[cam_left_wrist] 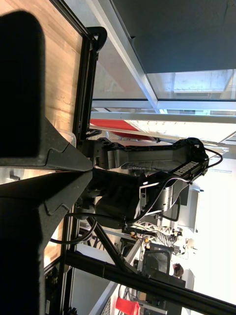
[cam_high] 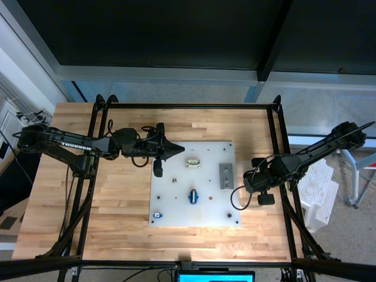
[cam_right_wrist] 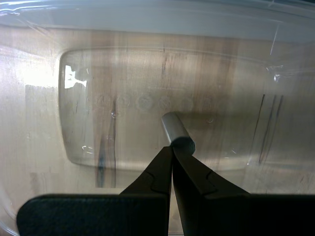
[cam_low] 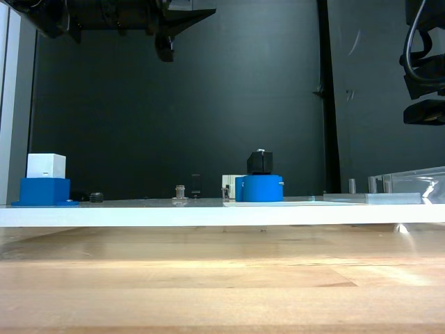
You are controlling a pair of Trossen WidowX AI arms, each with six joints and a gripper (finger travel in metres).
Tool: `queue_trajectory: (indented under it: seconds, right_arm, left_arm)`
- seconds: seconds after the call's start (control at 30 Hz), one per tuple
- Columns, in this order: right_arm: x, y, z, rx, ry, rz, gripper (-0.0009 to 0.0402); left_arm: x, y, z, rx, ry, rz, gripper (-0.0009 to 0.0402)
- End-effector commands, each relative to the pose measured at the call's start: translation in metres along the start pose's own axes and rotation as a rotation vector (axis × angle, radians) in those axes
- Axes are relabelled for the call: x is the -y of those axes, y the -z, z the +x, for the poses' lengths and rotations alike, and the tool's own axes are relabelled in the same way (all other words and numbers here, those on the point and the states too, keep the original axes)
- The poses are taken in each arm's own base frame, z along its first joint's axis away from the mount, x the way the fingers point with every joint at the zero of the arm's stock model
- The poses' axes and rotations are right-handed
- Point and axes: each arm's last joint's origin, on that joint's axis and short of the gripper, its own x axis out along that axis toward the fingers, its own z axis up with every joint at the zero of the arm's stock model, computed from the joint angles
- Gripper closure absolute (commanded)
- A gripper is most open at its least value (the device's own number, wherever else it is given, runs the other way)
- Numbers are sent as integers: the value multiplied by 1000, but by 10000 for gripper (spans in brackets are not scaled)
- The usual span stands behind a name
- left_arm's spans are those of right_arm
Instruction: Pick the 16mm cylinder and install on the taskboard
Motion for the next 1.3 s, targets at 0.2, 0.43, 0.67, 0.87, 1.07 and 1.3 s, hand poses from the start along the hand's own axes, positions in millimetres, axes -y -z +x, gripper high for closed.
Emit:
queue_trajectory:
  seconds: [0.2, 0.43, 0.67, 0.87, 1.07, 1.3]
  right_arm:
    - [0, -2, -13, 22, -18, 1, 393]
    - [1, -3, -33, 51, -28, 5, 393]
    - [2, -5, -50, 52, -26, 6, 393]
    - [3, -6, -67, 53, -26, 7, 393]
    - [3, -8, -84, 83, -37, 9, 393]
    - [3, -11, -90, 105, -35, 11, 393]
  left_arm:
    - [0, 0, 0, 0, 0, 0, 393]
    - [0, 0, 0, 0, 0, 0, 393]
    - [0, 0, 0, 0, 0, 0, 393]
    - [0, 0, 0, 0, 0, 0, 393]
    - [0, 0, 0, 0, 0, 0, 393]
    - [0, 0, 0, 0, 0, 0, 393]
